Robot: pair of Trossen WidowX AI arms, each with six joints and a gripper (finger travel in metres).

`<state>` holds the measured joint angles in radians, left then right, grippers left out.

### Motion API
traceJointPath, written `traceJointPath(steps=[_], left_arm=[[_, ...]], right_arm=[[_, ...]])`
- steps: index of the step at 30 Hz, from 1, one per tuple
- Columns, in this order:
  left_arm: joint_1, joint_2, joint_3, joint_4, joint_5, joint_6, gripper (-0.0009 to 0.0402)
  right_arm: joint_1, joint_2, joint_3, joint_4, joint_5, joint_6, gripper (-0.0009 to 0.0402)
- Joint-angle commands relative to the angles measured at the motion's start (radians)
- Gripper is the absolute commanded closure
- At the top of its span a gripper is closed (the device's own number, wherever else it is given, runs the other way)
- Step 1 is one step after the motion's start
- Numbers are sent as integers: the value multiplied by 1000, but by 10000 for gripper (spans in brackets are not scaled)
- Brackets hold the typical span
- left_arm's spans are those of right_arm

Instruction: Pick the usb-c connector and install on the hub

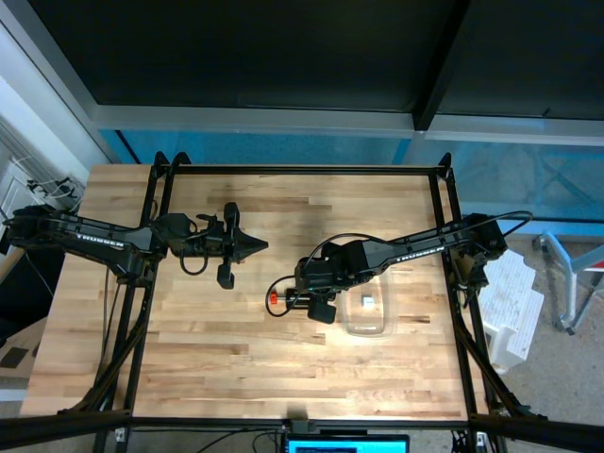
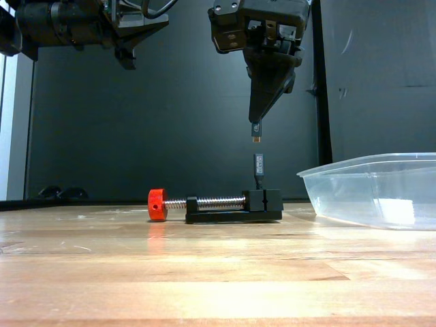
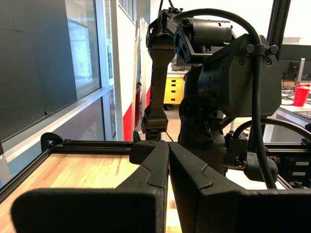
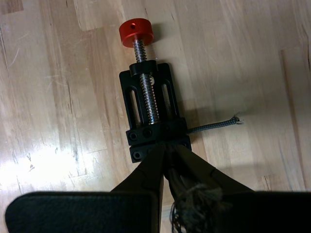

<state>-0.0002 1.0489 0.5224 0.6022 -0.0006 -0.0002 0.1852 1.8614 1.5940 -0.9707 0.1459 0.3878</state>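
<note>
Within right end effector, seemingly, connector; left end effector aloft

Bright overhead glare on table; low-view foreground soft.

Wooden table under a dark wall — yellow cabinet, windows beyond.

Matt black plastic fingers of the right gripper pinch a dark connector with a bare metal tip. Directly below, a matt black clamp carries a bright threaded metal screw and red knob; a frayed braided cord trails beside it. A clear glossy plastic tub rests on the satin pale-wood table. Well apart, the left gripper, matt black too, has fingers pressed together.
</note>
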Motion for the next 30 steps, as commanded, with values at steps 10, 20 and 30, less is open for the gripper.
traceJointPath(steps=[10, 20, 30], left_arm=[[0, 0, 0, 0, 0, 0, 393], [0, 0, 0, 0, 0, 0, 393], [0, 0, 0, 0, 0, 0, 393]], right_arm=[[0, 0, 0, 0, 0, -3, 393], [0, 0, 0, 0, 0, -3, 393], [0, 0, 0, 0, -1, -48, 393]])
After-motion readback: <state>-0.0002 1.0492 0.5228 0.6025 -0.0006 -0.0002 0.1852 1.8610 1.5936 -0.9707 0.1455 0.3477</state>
